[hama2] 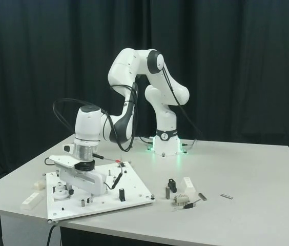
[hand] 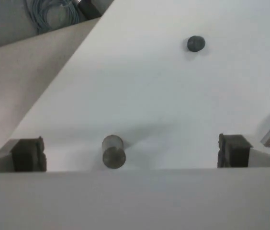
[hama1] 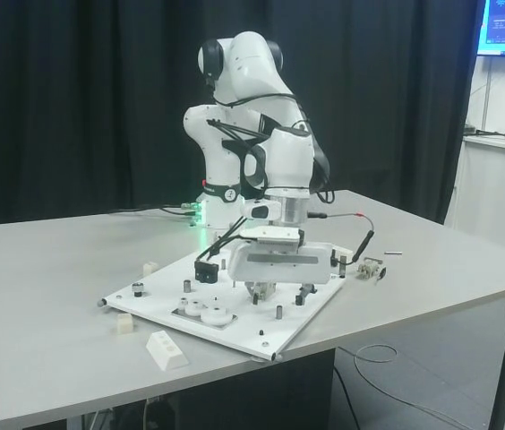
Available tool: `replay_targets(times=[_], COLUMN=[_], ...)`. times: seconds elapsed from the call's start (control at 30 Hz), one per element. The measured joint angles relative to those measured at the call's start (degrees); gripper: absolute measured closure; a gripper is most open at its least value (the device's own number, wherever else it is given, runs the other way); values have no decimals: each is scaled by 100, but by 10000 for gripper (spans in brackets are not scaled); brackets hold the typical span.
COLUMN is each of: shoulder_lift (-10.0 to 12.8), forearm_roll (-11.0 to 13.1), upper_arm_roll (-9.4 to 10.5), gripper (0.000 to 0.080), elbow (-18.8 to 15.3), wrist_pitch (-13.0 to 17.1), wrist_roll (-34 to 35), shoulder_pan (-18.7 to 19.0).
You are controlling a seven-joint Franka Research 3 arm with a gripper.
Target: Remove round peg 3.
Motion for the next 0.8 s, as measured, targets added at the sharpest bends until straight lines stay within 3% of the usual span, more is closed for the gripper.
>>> replay_targets(times=[0.63, 0.8], shoulder_lift=[233, 267], forearm_roll=[313, 424], upper_arm_roll=[3, 4], gripper=[3, 3], elbow=[196, 297], wrist_pitch=[-111, -255], wrist_roll=[-49, -87], shoulder_pan=[1, 0])
